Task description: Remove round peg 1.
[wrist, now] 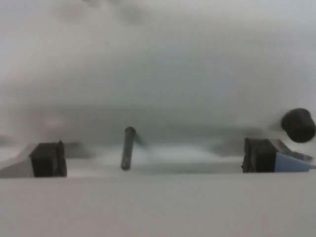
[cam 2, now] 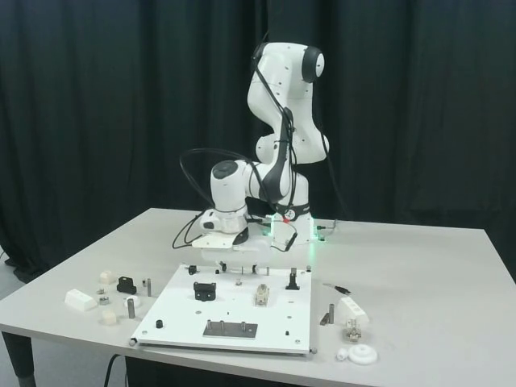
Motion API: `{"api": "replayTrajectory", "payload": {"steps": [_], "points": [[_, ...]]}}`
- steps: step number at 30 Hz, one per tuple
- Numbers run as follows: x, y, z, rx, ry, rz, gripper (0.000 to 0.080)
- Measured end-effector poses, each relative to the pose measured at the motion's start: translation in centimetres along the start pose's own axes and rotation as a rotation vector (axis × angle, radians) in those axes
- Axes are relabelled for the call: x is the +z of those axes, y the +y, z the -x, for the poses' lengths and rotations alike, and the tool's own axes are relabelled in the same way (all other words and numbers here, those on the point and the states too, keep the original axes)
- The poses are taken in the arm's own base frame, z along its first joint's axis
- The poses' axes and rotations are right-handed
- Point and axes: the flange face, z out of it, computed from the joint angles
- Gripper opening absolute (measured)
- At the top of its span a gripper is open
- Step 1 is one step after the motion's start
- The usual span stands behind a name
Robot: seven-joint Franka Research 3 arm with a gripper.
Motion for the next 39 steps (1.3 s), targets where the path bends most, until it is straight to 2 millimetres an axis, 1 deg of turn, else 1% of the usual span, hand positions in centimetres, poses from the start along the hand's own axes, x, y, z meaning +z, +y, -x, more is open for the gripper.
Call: {"api": "replayTrajectory", "payload": {"steps": [7,18,27,28,29,30,37,38,39], "points": [[0.4,-0.7,0.3,-0.011,0.006,0.008,0.08],[0.3,-0.9,0.5,0.004,0.006,0.015,0.08],[0.4,-1.0,0.7,-0.018,0.0,0.035,0.08],[0.4,-1.1,0.7,-0.02,0.001,0.035,0.0658],[0.4,-1.1,0.8,-0.021,0.0,0.036,0.0658],[0.4,-1.1,0.8,-0.023,0.0,0.036,0.0511],[0.4,-1.3,0.9,-0.03,0.001,0.038,0.0511],[0.4,-1.4,0.9,-0.031,0.002,0.038,0.0345],[0.4,-1.4,0.9,-0.032,0.002,0.038,0.0196]]}}
